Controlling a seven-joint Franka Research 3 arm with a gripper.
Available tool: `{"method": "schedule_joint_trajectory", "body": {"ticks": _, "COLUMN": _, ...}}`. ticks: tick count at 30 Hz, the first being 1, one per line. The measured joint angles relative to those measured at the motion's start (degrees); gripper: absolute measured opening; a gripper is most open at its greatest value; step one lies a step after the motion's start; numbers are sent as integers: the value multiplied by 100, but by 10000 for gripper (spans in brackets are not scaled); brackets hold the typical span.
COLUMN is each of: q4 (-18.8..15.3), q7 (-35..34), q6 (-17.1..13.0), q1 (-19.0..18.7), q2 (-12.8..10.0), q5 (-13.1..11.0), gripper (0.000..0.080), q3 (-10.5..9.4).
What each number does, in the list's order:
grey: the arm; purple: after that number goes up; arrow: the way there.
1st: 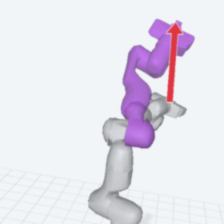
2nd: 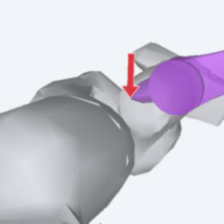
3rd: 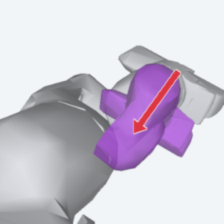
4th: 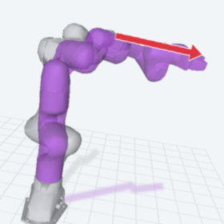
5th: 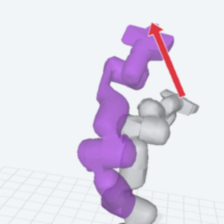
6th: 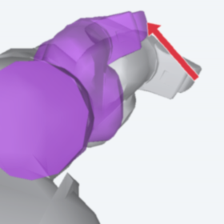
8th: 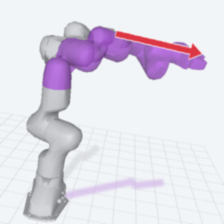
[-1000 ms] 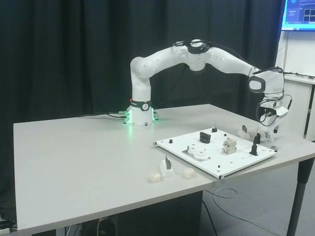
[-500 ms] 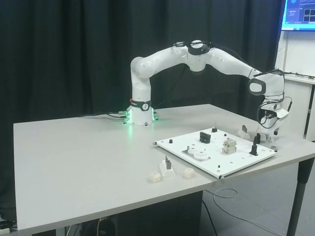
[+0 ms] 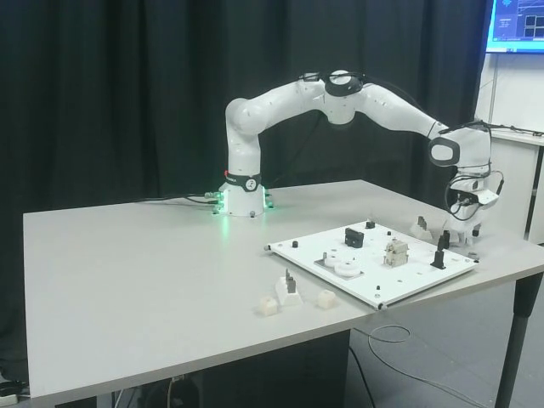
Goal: Pick small gear.
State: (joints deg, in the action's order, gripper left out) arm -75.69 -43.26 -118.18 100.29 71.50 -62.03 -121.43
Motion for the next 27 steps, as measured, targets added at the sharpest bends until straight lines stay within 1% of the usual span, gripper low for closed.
{"method": "schedule_joint_trajectory", "body": {"ticks": 8, "q4": 0, "q7": -25, "q6": -100, "q1": 12, "q2": 27, "q5": 91, "gripper": 800, "q3": -57}}
{"method": "schedule_joint_trajectory", "body": {"ticks": 17, "q4": 0, "q7": -26, "q6": -206, "q1": 44, "q2": 62, "q5": 100, "gripper": 800, "q3": -115}}
{"method": "schedule_joint_trajectory", "body": {"ticks": 24, "q4": 9, "q7": -15, "q6": -221, "q1": 73, "q2": 62, "q5": 103, "gripper": 800, "q3": -136}}
{"method": "schedule_joint_trajectory", "body": {"ticks": 25, "q4": 9, "q7": -11, "q6": -221, "q1": 75, "q2": 62, "q5": 105, "gripper": 687, "q3": -136}}
{"method": "schedule_joint_trajectory", "body": {"ticks": 26, "q4": 10, "q7": -7, "q6": -221, "q1": 77, "q2": 62, "q5": 108, "gripper": 687, "q3": -136}}
{"method": "schedule_joint_trajectory", "body": {"ticks": 27, "q4": 11, "q7": -3, "q6": -221, "q1": 78, "q2": 62, "q5": 114, "gripper": 528, "q3": -136}}
